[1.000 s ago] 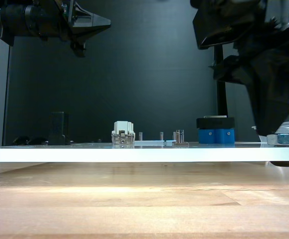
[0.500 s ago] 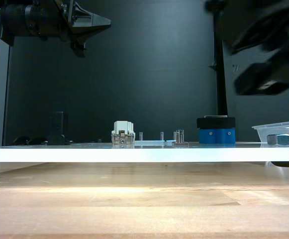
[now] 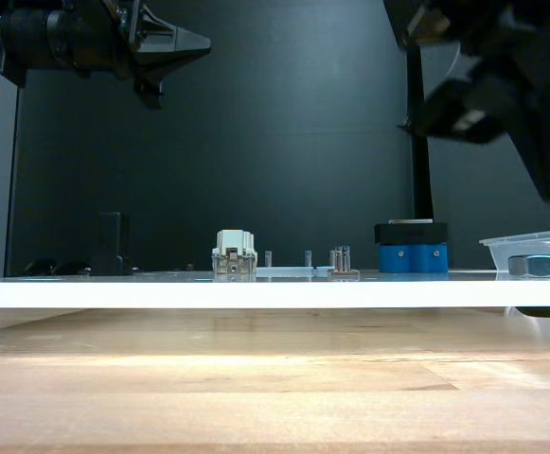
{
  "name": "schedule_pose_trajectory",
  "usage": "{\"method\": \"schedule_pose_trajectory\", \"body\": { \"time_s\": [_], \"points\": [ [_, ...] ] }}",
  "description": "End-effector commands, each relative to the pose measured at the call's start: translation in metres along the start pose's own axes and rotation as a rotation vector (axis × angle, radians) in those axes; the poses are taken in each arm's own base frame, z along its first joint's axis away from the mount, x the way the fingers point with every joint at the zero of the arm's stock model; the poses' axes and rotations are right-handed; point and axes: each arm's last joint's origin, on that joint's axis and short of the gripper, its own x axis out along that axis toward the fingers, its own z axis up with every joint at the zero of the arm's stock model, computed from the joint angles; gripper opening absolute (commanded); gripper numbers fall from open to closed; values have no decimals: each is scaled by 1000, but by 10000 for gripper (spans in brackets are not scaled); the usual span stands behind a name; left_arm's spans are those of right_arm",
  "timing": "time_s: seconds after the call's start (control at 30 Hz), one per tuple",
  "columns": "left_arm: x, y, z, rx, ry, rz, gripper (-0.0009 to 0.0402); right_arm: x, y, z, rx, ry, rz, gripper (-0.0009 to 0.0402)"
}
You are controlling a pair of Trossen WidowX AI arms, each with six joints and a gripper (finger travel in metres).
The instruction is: Pick the M12 nut and place it on its threads and fasten
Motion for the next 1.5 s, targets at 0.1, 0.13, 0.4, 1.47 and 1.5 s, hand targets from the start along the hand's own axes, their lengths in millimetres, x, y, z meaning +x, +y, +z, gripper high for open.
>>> {"method": "schedule_pose_trajectory", "body": {
  "time_s": [0.1,0.13,0.4,1.47,1.5],
  "points": [
    [0,0,0,0,1,0,0,-26,-32,2,19,-155,-13,0],
    [0,0,0,0,0,0,0,-30,-40,2,28,-197,-17,0],
    [0,0,0,0,0,0,0,-77,-101,-14,56,-611,-26,0],
    [0,0,0,0,0,0,0,-93,-158,-86,67,-1328,-118,0],
    [0,0,0,0,1,0,0,-93,-158,-86,65,-1332,-117,0]
  ]
}}
